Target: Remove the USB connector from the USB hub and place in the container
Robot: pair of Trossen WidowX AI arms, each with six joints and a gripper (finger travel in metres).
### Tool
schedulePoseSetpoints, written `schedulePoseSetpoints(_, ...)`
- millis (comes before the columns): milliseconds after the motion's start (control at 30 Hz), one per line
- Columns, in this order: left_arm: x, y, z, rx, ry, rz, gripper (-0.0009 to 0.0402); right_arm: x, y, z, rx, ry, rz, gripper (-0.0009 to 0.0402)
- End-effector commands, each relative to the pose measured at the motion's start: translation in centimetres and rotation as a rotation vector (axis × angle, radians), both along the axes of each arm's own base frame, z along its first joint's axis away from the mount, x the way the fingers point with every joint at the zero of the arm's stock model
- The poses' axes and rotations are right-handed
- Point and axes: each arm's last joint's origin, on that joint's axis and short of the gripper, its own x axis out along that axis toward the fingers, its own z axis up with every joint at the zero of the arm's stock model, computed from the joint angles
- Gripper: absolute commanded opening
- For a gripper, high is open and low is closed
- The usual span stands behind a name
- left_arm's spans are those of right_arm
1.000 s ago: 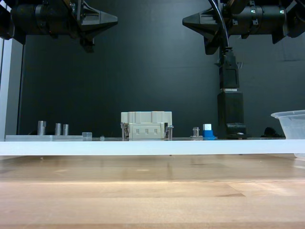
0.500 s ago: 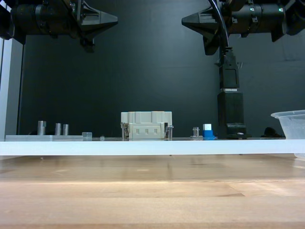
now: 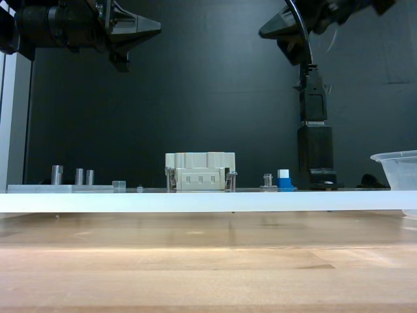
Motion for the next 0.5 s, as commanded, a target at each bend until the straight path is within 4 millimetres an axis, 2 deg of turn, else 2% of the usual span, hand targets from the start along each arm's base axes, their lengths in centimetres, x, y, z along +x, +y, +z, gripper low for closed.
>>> schedulePoseSetpoints(33,0.0,0.0,0.0,0.0,0.0,0.0,0.0001,-0.3,0.6,0.8,-0.009,0.091,0.016,0.0)
schedulePoseSetpoints(333,0.0,0.0,0.0,0.0,0.0,0.0,0.0001,-1.5,2.2,1.9,-0.05,0.296,0.022,0.0)
schedulePoseSetpoints(500,0.0,0.0,0.0,0.0,0.0,0.0,0.0001,-2.3,3.3,1.8,-0.098,0.364,-0.012,0.0)
